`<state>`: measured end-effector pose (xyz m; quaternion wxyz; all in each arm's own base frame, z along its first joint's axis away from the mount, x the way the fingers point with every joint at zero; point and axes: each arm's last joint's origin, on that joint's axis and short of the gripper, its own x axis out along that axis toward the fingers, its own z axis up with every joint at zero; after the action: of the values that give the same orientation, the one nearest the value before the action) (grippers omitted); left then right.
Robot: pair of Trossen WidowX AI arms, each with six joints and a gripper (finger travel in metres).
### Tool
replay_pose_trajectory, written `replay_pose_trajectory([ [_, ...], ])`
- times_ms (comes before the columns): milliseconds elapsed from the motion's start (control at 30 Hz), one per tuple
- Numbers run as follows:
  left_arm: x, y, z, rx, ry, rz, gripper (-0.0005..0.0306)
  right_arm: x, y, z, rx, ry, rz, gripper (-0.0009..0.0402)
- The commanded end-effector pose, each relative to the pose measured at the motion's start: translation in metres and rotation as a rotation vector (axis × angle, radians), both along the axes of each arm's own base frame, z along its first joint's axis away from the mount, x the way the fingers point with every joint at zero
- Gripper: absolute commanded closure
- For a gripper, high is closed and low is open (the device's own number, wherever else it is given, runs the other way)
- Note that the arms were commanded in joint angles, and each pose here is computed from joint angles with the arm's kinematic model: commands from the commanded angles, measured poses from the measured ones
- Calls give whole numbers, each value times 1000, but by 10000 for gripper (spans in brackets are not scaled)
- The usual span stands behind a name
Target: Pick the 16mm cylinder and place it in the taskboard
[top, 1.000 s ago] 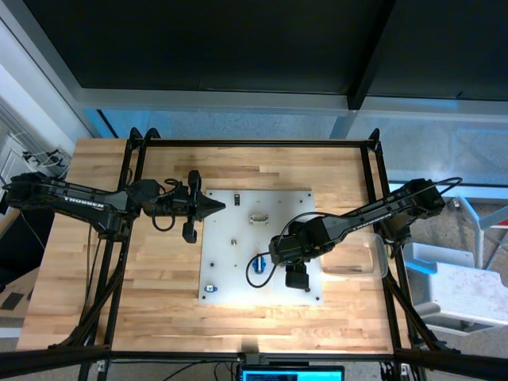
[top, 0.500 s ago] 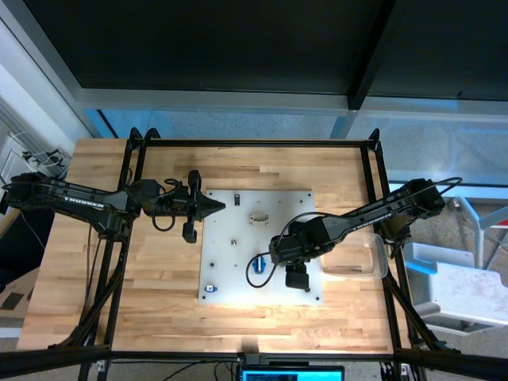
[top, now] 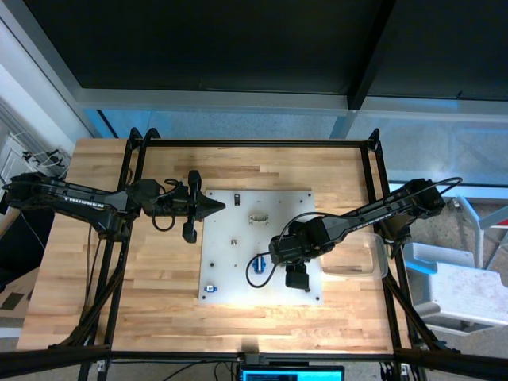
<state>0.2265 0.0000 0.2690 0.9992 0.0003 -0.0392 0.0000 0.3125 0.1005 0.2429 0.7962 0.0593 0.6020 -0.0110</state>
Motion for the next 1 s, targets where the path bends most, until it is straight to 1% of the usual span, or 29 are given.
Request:
replay_pose_trajectory([
  [33,0,0,0,0,0,0,300,0,0,0,0,0,0,216],
  [1000,0,0,0,0,0,0,300,0,0,0,0,0,0,216],
])
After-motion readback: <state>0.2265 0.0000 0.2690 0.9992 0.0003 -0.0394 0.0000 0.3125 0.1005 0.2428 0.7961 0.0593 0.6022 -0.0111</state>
